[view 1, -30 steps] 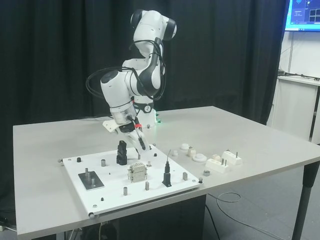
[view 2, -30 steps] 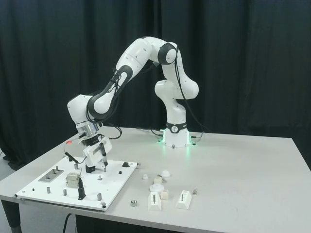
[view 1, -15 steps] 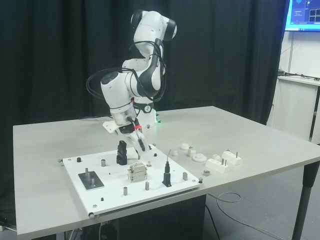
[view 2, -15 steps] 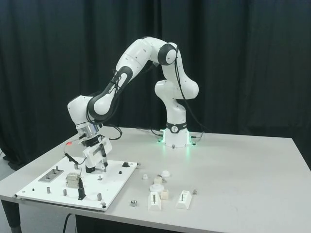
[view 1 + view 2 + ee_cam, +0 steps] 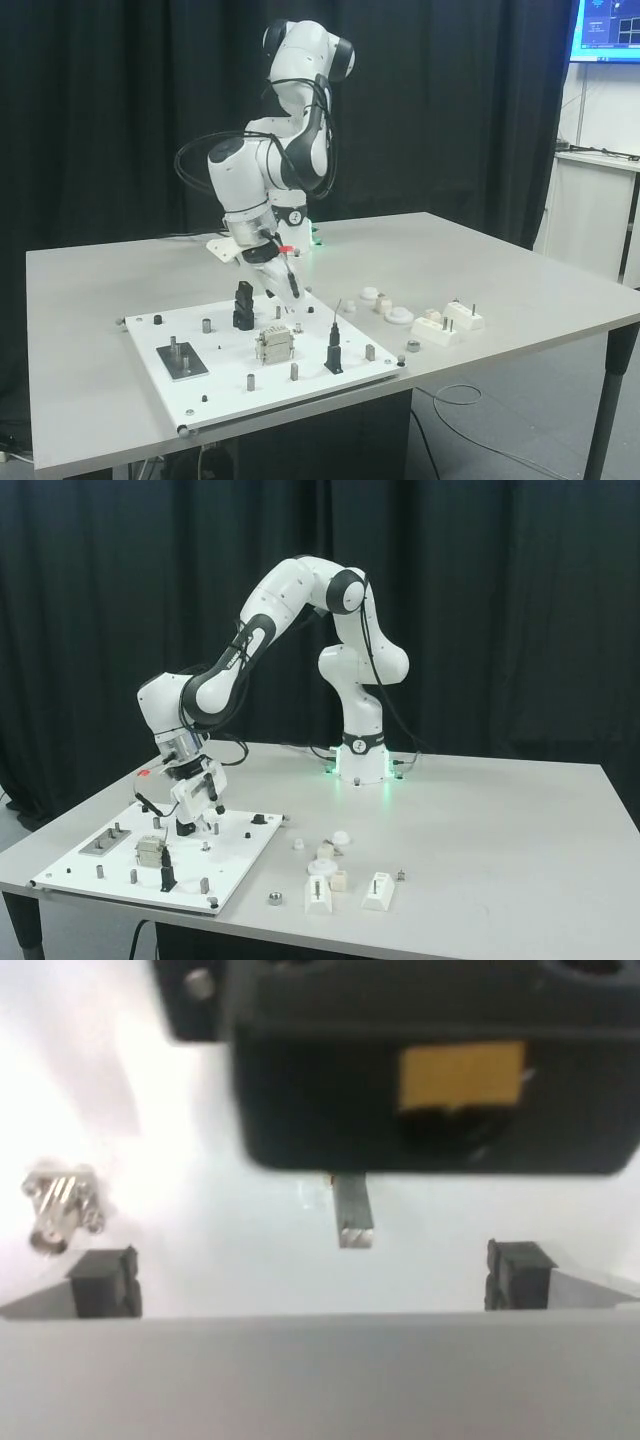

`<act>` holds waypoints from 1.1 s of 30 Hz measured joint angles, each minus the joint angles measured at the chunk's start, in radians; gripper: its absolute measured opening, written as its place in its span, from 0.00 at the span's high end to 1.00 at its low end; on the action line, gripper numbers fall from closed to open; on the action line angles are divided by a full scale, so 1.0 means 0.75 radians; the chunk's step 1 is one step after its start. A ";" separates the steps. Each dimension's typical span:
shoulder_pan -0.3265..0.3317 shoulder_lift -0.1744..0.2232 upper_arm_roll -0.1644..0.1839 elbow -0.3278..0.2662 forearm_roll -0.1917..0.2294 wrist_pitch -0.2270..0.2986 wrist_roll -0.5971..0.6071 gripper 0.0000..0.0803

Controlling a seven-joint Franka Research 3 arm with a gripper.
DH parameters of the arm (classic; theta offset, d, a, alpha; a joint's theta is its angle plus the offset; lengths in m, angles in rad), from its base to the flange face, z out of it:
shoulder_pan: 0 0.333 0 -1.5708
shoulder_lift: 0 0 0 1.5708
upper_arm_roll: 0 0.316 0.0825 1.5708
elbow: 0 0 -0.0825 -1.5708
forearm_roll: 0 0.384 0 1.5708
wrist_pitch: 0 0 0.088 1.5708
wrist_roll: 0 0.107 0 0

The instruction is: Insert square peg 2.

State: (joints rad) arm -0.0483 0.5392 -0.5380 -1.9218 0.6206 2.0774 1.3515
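A small grey square peg (image 5: 352, 1215) stands upright in the white board (image 5: 250, 1260), just in front of a black connector block (image 5: 430, 1060). My gripper (image 5: 310, 1280) hangs above it, open, its two black fingertips (image 5: 100, 1280) far apart and holding nothing. In the first room view the gripper (image 5: 291, 290) points down at the board (image 5: 220, 385) beside the black block (image 5: 242, 305). In the second room view the gripper (image 5: 203, 808) is above the board's (image 5: 240, 865) back part.
A metal connector (image 5: 60, 1205) sits on the board near the peg. The board also carries a grey multi-pin connector (image 5: 272, 345), a black upright probe (image 5: 332, 350), a grey plate with pegs (image 5: 180, 358) and several short pegs. White parts (image 5: 450, 322) and a nut (image 5: 412, 346) lie beside it.
The gripper has risen a little off the board and drawn back slightly, with the arm's forearm swinging up. Nothing on the board has moved.
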 joint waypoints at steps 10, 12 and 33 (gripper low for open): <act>0.058 -0.004 -0.039 0.042 -0.035 -0.019 0.085 0.02; 0.070 -0.005 -0.049 0.051 -0.042 -0.023 0.094 0.01; 0.164 -0.028 -0.123 0.149 -0.260 -0.114 0.294 0.00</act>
State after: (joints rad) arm 0.0745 0.5178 -0.6305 -1.8098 0.4254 1.9923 1.5717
